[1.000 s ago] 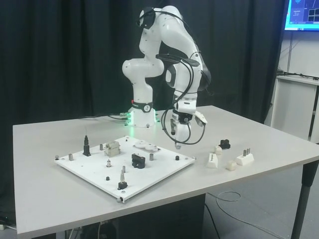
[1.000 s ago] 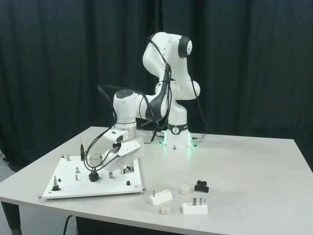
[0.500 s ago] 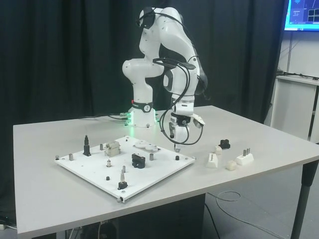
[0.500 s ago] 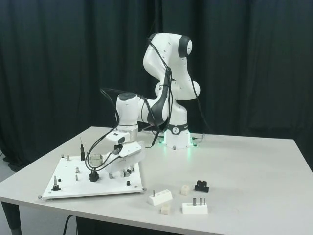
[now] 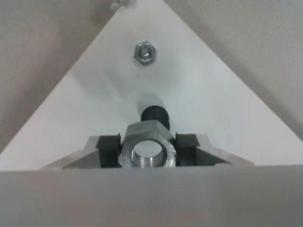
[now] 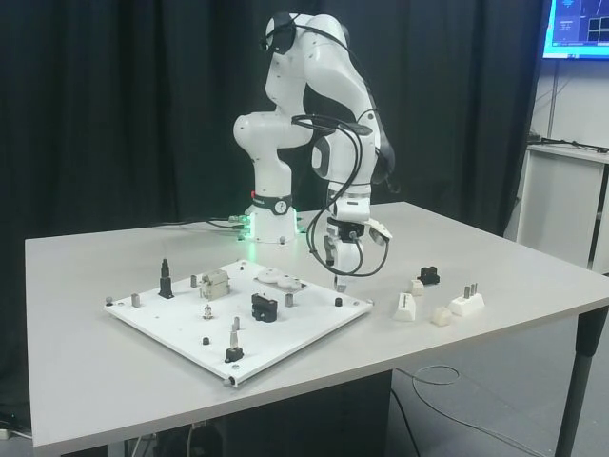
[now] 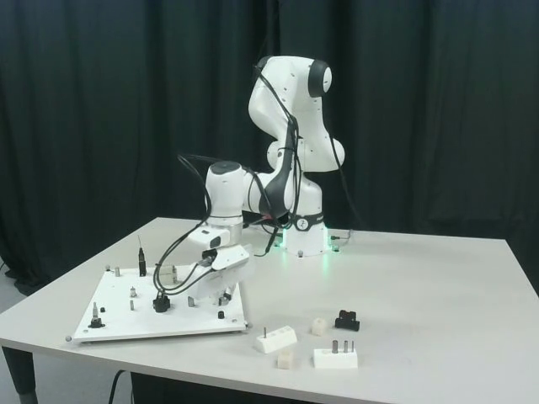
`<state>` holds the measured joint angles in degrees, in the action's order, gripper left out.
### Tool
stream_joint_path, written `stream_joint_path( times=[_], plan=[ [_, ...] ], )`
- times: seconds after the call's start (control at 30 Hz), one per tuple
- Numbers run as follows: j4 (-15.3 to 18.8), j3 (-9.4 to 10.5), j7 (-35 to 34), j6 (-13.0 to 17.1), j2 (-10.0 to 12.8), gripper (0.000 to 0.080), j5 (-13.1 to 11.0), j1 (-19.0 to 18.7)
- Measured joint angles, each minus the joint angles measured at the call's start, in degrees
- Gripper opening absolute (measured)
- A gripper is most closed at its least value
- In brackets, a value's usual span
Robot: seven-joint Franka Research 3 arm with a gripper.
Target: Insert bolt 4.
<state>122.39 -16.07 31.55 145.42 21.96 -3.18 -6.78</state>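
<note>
In the wrist view my gripper (image 5: 147, 152) is shut on a grey hex-headed bolt (image 5: 142, 130), seen end on, with a black pad pressing each side. Just beyond the bolt a small black stud (image 5: 155, 114) stands on the white board (image 5: 199, 104), and a grey hex fastener (image 5: 144, 52) sits nearer the board's corner. In the first room view the gripper (image 6: 340, 276) points nearly straight down over the board's (image 6: 285, 333) right corner, a little above the black stud (image 6: 338, 302). The second room view shows the gripper (image 7: 223, 295) above the same stud (image 7: 221, 315).
The board carries a black clamp (image 6: 264, 307), a tall black post (image 6: 166, 276), a grey block (image 6: 215, 283) and several small pegs. On the table right of the board lie white holders (image 6: 405, 306) (image 6: 467, 303), a white cube (image 6: 441, 315) and a black part (image 6: 429, 275).
The wrist has swung from tilted to nearly upright. The gripper, still holding the bolt, has shifted toward the board's right corner over the black stud.
</note>
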Motion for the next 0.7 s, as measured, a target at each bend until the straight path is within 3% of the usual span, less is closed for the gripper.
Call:
stream_joint_path(
  times=[0.7],
  plan=[
    [1.22, -0.01, 0.0, 1.48, -0.04, 0.0243, 0.0, -0.02]
  ],
)
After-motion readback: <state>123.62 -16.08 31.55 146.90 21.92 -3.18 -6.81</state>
